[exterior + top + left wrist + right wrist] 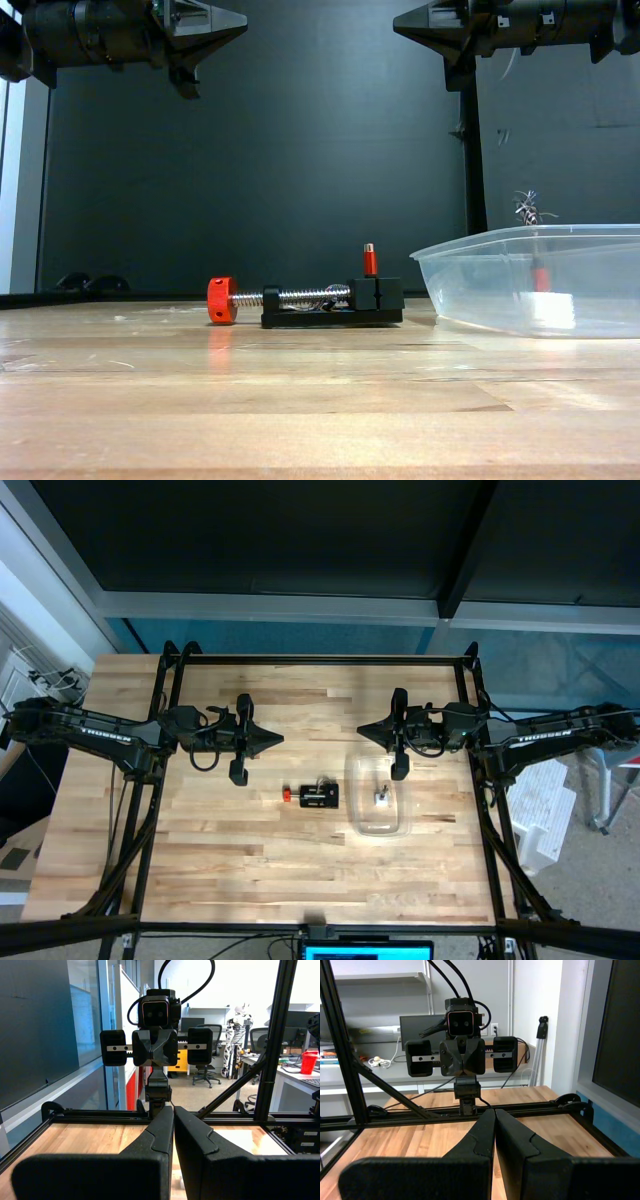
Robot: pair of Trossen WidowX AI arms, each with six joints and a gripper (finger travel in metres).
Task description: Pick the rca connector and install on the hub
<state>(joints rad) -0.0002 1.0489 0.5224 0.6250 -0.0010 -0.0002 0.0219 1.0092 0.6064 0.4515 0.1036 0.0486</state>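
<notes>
Tiny rca connector (381, 797) in tray (396, 822): details unreadable.

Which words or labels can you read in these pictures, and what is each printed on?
"TROSSEN": left arm, its left gripper shut, high over the table.
"TROSSEN": right arm, its right gripper shut, high over the table.
Screen at the table's near edge: text too blurred to read.

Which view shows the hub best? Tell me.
Low view: the hub stands side-on, close, unobstructed. High view shows it tiny; wrist views miss it. Left claw and right claw hang shut, high above the table.
</notes>
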